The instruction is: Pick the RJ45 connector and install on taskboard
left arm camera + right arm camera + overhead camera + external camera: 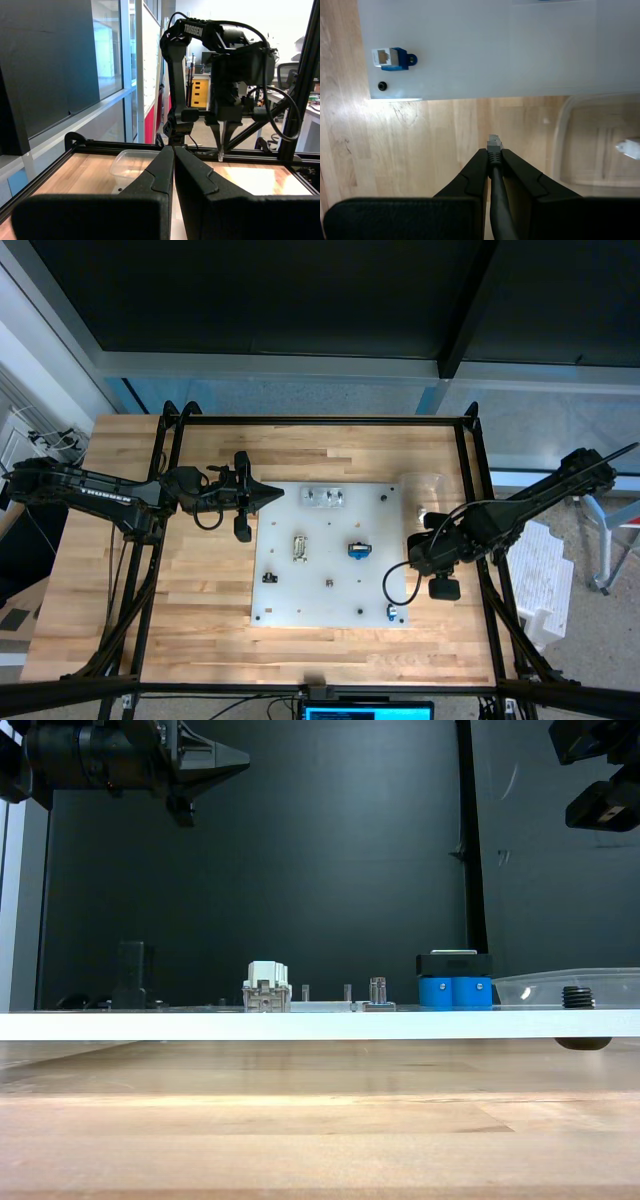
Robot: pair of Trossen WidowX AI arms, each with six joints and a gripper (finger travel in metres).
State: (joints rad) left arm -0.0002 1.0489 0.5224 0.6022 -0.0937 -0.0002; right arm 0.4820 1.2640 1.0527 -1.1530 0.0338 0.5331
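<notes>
In the right wrist view my right gripper [494, 152] is shut on a dark cable. The whitish RJ45 connector [493, 143] sticks out just past the fingertips. It hangs over bare wood between the white taskboard [480, 50] and a clear tray [570, 140]. A blue socket block [391, 58] sits near the board's corner. From above, the right gripper [415, 562] hovers off the right edge of the taskboard [330, 540]. My left gripper [275, 497] is shut and empty, raised at the board's left edge, with its fingers [165, 167] pressed together.
The clear tray [422, 495] lies at the board's far right corner with a small white part [629, 148] in it. Fittings stand on the board: a grey connector [266, 988], a blue block [455, 982] and small pins. A black frame [320, 421] rings the wooden table.
</notes>
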